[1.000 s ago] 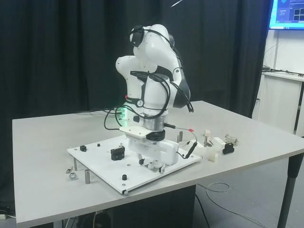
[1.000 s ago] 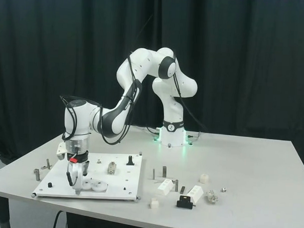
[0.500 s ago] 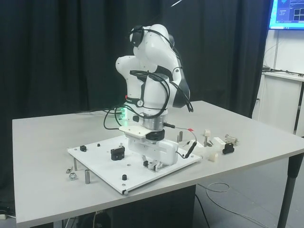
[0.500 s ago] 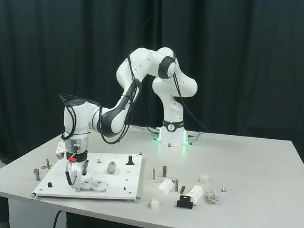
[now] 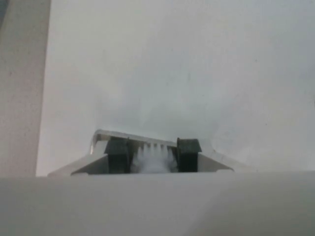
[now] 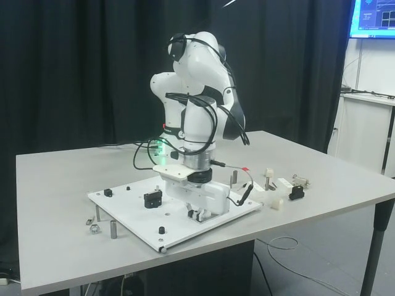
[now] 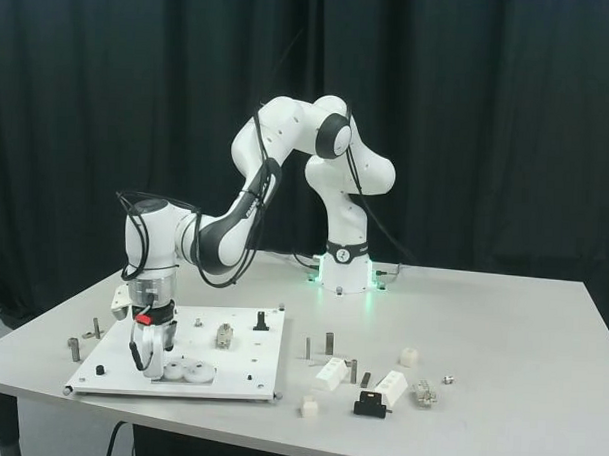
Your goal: Remove small gear.
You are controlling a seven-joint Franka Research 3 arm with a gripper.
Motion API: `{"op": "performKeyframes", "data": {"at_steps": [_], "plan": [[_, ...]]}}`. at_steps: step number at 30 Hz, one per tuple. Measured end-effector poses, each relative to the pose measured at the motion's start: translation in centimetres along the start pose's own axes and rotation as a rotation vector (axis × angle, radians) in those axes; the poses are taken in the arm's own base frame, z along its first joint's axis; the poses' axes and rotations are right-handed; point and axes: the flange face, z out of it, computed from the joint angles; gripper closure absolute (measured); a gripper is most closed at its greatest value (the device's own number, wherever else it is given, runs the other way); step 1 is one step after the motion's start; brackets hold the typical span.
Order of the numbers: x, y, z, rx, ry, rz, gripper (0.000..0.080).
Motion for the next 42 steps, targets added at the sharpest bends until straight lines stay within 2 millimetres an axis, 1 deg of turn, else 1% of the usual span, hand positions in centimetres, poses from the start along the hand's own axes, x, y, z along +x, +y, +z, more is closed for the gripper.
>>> {"op": "performKeyframes", "data": {"at_steps": [18,33,37,42], "plan": [[0.08,-0.04,-0.01,0.002,-0.008,-0.004,0.0601],[0.06,-0.07,-0.10,-0.001,-0.009,-0.089,0.0603],[0.09,-0.07,-0.08,-0.001,-0.011,-0.064,0.0603],[0.16,-0.07,-0.08,-0.001,-0.013,0.027,0.0603]]}}
